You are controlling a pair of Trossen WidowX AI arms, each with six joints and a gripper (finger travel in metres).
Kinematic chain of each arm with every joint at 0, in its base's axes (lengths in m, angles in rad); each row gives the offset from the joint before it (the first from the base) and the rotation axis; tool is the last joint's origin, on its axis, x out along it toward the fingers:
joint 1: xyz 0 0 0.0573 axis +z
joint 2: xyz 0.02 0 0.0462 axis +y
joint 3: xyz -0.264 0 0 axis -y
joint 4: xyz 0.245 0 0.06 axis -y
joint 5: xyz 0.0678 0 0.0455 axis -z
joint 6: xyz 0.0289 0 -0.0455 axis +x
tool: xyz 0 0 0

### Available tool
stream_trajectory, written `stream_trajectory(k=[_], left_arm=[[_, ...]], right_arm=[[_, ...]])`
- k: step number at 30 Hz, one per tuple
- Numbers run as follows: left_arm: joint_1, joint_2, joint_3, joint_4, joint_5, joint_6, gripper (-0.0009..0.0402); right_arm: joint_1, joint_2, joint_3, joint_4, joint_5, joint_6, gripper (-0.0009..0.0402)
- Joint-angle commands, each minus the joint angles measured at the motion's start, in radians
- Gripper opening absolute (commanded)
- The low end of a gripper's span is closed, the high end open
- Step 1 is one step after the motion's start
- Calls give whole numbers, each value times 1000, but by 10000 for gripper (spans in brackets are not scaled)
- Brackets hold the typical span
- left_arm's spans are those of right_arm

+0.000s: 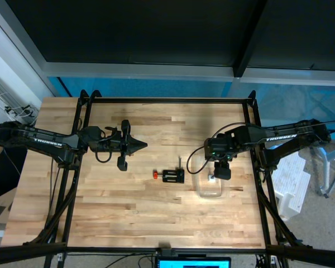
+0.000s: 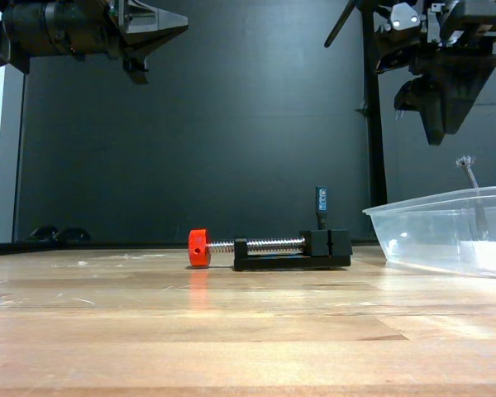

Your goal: Pick the usb-c connector and install on the hub

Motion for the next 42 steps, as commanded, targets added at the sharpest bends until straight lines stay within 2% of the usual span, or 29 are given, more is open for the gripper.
stream_trajectory(k=[1,17,42], left_arm=[[0,0,0,0,0,0,0],[0,0,0,0,0,0,0],[0,0,0,0,0,0,0]], right_arm=[[9,21,0,10,1,14,181],[44,88,-2,60,9,64,183],[69,220,-2,124,8,67,186]])
